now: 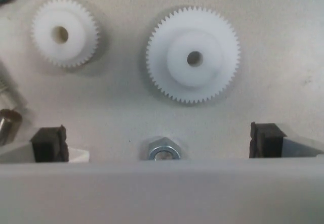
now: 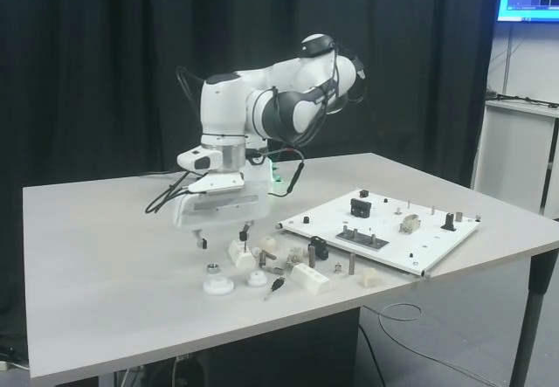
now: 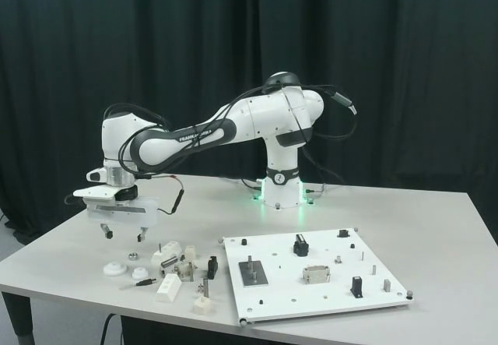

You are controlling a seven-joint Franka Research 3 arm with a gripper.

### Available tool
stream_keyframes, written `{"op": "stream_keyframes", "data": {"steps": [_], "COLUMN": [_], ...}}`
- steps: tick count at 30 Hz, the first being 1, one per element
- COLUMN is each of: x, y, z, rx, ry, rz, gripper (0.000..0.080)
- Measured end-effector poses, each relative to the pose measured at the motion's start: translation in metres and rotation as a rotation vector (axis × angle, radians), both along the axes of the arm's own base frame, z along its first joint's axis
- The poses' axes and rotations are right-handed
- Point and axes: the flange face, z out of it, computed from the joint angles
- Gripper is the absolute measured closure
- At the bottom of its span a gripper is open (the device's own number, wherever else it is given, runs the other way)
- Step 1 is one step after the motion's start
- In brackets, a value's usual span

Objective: Remove round peg 2.

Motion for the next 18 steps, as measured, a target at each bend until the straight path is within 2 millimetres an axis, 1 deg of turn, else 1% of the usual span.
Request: {"op": "stream_keyframes", "data": {"steps": [18], "x": [0.007], "y": [0.002], "z": [0.015], "rx": [-0.004], "ry": [-0.001], "rz": [-0.004], "gripper": [0.0003]}}
